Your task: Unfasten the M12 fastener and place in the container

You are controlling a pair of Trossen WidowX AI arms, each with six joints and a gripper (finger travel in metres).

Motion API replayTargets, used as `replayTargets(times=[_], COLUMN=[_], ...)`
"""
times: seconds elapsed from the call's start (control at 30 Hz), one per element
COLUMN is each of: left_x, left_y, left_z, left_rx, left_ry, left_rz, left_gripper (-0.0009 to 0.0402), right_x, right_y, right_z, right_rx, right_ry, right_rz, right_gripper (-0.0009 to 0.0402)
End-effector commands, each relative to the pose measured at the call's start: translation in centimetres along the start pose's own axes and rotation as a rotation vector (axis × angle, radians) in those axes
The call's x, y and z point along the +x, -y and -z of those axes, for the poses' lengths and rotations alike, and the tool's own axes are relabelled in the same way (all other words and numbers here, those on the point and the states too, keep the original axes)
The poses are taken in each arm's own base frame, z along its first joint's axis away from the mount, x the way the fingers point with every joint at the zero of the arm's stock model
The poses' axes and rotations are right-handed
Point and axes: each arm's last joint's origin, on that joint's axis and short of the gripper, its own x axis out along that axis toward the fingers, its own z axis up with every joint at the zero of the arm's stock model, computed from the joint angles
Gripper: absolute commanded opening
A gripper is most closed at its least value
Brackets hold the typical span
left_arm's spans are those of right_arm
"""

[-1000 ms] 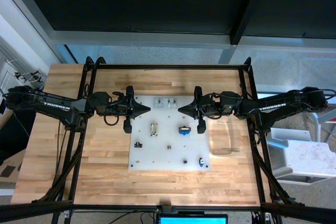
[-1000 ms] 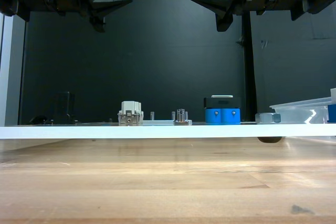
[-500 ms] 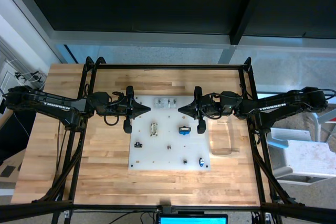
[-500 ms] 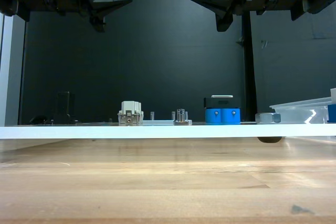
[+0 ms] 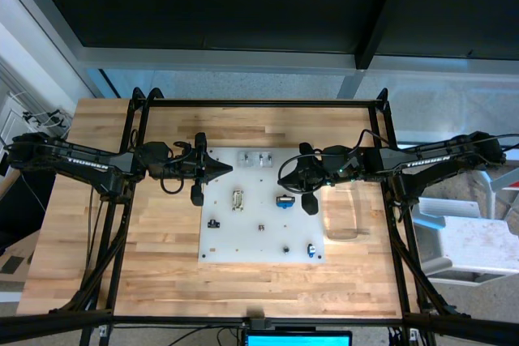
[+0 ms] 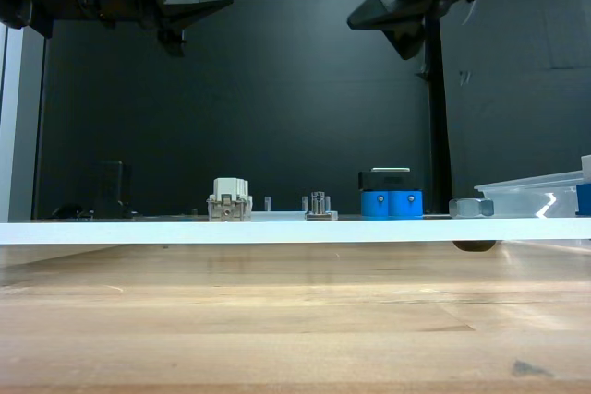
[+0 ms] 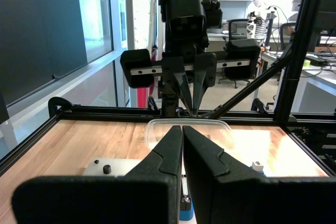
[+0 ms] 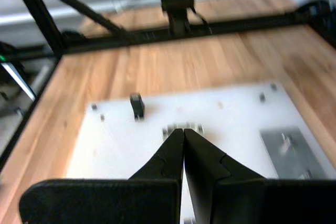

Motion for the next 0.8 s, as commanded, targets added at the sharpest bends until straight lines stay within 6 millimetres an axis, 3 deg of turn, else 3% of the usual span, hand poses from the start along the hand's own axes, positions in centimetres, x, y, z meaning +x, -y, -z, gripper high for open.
replayTargets(times=[0.03,0.47,0.8], left_x=[0.0,0.0,0.0], left_y=[0.0,0.0,0.0], left_z=[0.0,0.0,0.0], left_rx=[0.000,0.000,0.000], left_ry=[0.000,0.000,-0.004], left_rz=[0.000,0.000,0.000], left_gripper=[0.0000,0.0000,0.0000], right_x=[-0.6,-2.3,-1.3], right_y=[-0.5,-1.6,-3.9], right_z=[-0.4,-0.7,-1.3], right_rx=[0.016,0.104,0.143], right_ry=[-0.085,-0.285,-0.466], right_rz=[0.002,0.022,0.067], right_gripper=[0.0000,0.0000,0.0000])
